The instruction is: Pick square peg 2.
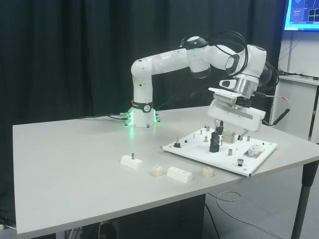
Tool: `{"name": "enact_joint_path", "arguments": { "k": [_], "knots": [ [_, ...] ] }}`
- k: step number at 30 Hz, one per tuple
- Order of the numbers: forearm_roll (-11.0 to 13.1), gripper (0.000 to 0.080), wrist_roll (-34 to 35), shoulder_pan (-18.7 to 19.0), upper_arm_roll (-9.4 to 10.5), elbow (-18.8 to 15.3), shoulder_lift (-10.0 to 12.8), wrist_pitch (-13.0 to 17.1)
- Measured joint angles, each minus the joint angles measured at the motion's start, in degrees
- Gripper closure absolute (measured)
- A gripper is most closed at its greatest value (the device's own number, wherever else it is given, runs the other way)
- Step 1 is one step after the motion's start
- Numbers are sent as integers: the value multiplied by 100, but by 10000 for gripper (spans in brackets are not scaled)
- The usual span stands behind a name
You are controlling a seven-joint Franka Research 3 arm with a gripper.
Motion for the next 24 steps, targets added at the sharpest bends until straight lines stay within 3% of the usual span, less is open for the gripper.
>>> {"name": "enact_joint_path", "arguments": {
  "k": [8,24],
  "knots": [
    [-195,3,-1572,37,-162,-315,0,-131],
    [-188,3,-4776,325,-453,-1255,-4,-143]
  ]
}}
